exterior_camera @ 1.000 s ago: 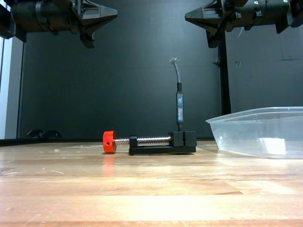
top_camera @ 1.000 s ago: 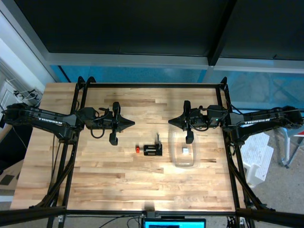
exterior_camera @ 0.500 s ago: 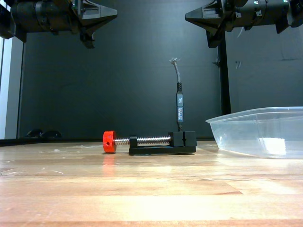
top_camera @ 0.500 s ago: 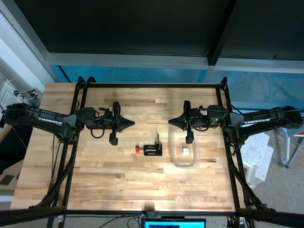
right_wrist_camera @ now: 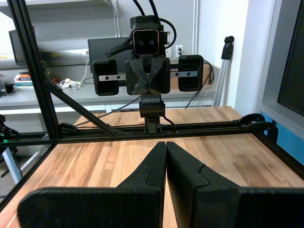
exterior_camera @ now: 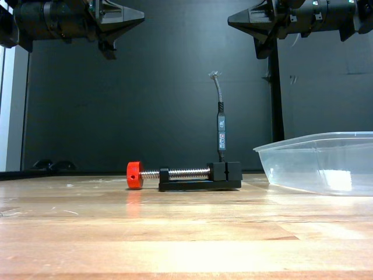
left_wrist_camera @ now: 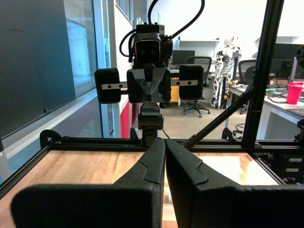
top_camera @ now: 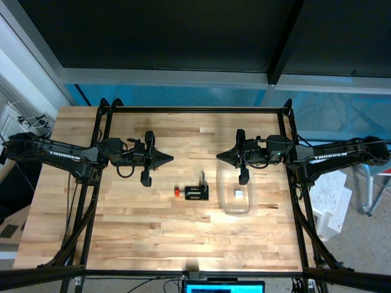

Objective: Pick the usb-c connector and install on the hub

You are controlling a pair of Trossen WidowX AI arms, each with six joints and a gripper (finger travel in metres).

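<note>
The black usb-c connector (exterior_camera: 221, 130) stands upright on the short tab held in the vise (exterior_camera: 201, 175), with nothing gripping it. Its grey braided cable (exterior_camera: 218, 87) rises from it into free air, frayed at the end. The vise, its red knob (exterior_camera: 134, 174) toward the left arm's side, sits on the bare table (exterior_camera: 175, 233) near the clear tray (exterior_camera: 315, 166). In the high view the white block (top_camera: 239, 193) in the tray carries nothing dark. On that showing the install looks done, though these views cannot tell whether the plug is pushed fully home; little seems left beyond checking the seating. The right gripper (right_wrist_camera: 166, 144) hangs high, near the tray's far end, fingers pressed together on nothing. The left gripper (left_wrist_camera: 165, 141) hangs equally high, well apart from the vise on the other side, its fingers likewise pressed together and empty.
</note>
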